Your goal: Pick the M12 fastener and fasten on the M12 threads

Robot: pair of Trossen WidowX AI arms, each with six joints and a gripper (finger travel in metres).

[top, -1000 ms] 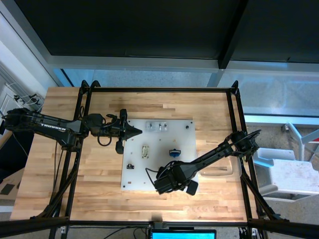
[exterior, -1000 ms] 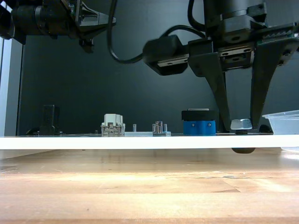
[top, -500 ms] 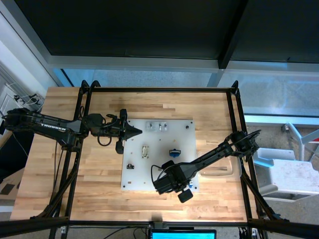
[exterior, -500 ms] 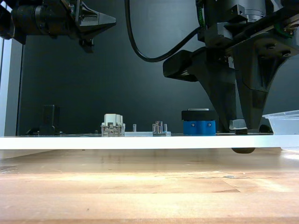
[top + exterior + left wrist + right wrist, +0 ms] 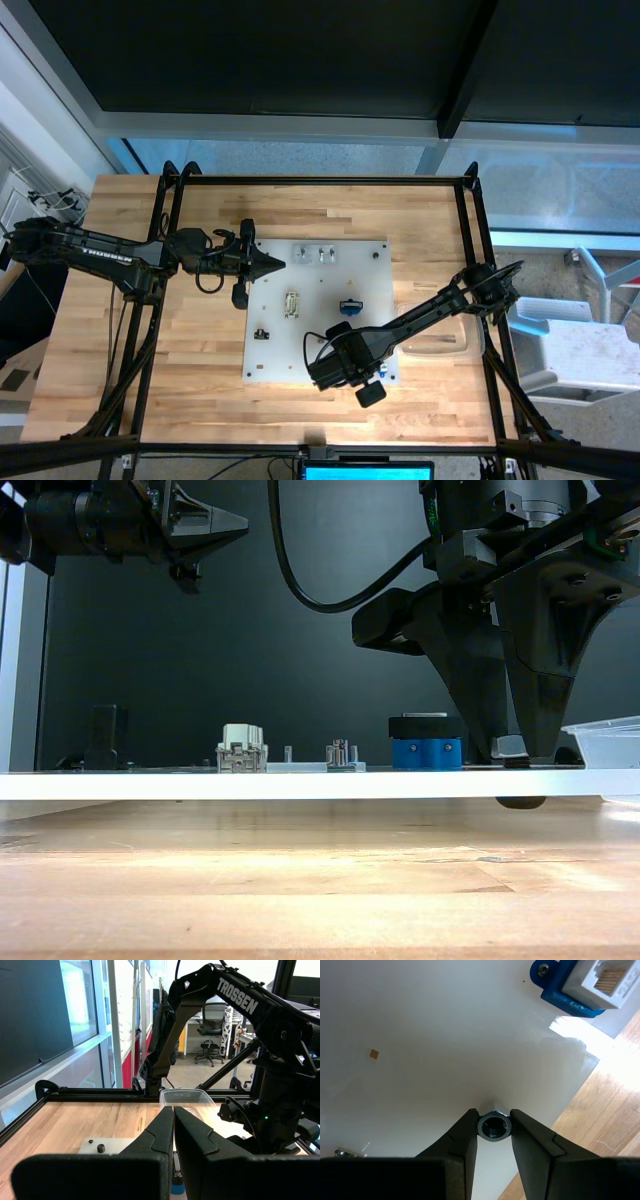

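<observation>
Board-edge (image 5: 282,376) nut (image 5: 494,1126) in right tool (image 5: 511,748), left tool (image 5: 238,522) aloft

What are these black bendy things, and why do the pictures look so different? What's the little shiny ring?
They are two robot arms on a wooden table. One picture looks down from above, one peeks along the tabletop, and two come from cameras on the arms. The left claw is shut, holding nothing, over the white board at its far left edge. The right claw points down at the board's near right edge, pinching the shiny ring: a small metal nut. A blue block sits nearby.
</observation>
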